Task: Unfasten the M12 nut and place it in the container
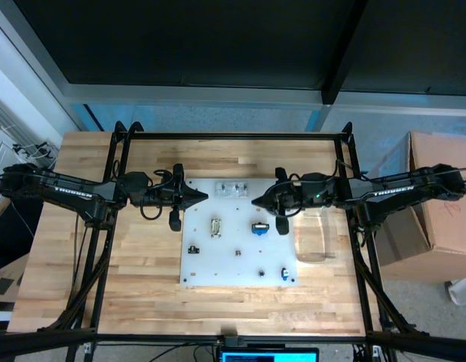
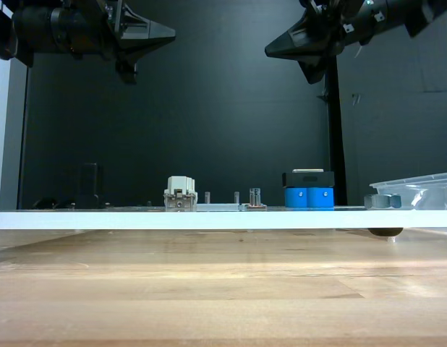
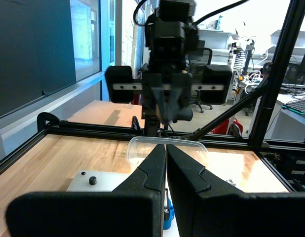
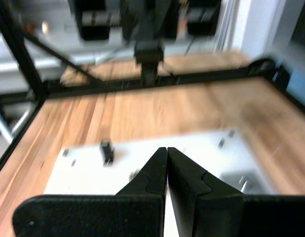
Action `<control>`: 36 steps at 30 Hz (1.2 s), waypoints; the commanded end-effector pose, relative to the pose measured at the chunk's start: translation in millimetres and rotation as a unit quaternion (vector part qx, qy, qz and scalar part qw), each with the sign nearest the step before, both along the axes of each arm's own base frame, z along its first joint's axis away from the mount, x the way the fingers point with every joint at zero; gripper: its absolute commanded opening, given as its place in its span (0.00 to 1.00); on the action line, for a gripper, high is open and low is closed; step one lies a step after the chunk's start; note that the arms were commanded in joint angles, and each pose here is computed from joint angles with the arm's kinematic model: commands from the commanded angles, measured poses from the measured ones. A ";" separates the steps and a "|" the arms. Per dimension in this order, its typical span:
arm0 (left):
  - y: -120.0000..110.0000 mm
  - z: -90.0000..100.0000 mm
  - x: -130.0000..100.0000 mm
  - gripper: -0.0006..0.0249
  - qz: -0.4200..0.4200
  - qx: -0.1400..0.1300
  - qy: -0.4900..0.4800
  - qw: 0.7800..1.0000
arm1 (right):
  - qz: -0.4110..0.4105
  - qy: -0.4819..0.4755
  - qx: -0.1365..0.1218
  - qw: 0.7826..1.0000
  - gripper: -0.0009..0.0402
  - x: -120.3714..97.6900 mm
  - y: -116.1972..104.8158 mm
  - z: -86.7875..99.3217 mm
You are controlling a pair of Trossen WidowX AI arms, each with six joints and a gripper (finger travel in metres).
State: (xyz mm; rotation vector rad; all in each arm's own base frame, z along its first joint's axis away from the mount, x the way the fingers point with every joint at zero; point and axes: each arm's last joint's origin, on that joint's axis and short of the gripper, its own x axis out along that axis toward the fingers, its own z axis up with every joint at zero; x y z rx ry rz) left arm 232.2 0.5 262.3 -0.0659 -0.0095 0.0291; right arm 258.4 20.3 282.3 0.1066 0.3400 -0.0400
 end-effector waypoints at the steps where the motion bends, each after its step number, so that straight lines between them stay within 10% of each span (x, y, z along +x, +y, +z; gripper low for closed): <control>1: 0.0 0.0 0.0 0.02 0.000 0.000 0.000 1.000 | 0.003 0.057 0.009 0.998 0.02 8.4 17.6 4.2; 21: 0.0 0.0 0.0 0.03 0.000 0.000 0.000 1.000 | -0.052 0.430 0.113 0.894 0.02 60.8 119.2 10.8; 36: 0.1 0.0 0.0 0.02 0.000 0.000 0.000 1.000 | -0.184 0.495 0.213 0.822 0.05 65.9 131.1 14.2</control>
